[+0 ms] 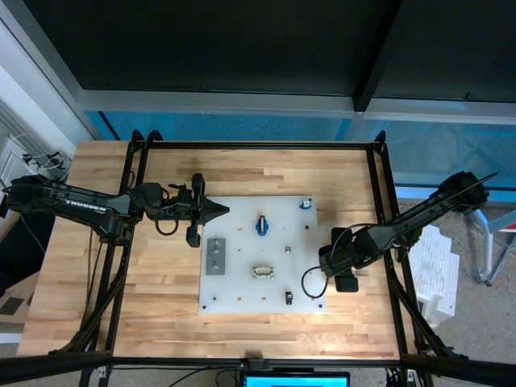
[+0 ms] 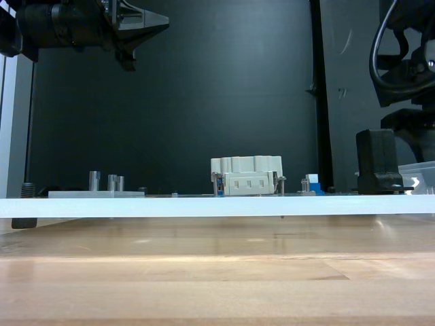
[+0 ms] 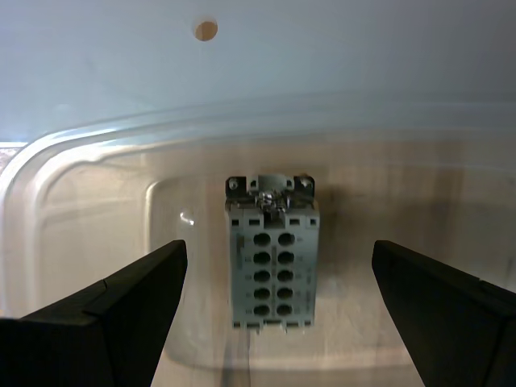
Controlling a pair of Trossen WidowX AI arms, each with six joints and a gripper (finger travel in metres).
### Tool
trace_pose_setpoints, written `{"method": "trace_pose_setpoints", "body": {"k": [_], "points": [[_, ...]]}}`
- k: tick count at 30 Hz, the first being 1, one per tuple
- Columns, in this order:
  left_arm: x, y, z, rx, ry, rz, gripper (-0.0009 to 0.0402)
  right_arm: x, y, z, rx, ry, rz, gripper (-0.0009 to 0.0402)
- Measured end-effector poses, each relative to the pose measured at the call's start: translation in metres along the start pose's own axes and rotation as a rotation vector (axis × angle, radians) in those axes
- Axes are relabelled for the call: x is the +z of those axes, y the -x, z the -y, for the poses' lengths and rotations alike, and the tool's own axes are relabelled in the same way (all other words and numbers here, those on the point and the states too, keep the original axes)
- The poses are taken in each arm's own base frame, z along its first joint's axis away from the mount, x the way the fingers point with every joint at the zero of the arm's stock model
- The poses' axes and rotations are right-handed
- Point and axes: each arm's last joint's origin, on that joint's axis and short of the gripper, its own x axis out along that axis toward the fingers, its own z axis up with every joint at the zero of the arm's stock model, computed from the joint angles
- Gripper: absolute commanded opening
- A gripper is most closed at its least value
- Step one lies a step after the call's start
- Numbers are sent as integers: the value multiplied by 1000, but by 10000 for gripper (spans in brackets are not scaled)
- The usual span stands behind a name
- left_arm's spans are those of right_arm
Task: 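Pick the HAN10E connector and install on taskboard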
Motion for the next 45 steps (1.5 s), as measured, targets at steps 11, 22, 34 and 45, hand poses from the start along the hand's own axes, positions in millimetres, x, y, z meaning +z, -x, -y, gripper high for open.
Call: {"method": "trace_pose_setpoints", "body": {"k": [11,22,34,45], "points": [[0,0,0,0,0,1,1,-6,-12,2,5,8,8,322],[0,0,0,0,0,1,1,-7,-14,2,5,10,9,270],[0,0,0,0,0,1,1,-7,-13,2,5,11,9,156],[0,0,0,0,0,1,1,-7,-11,1,46,10,-4,84]]}}
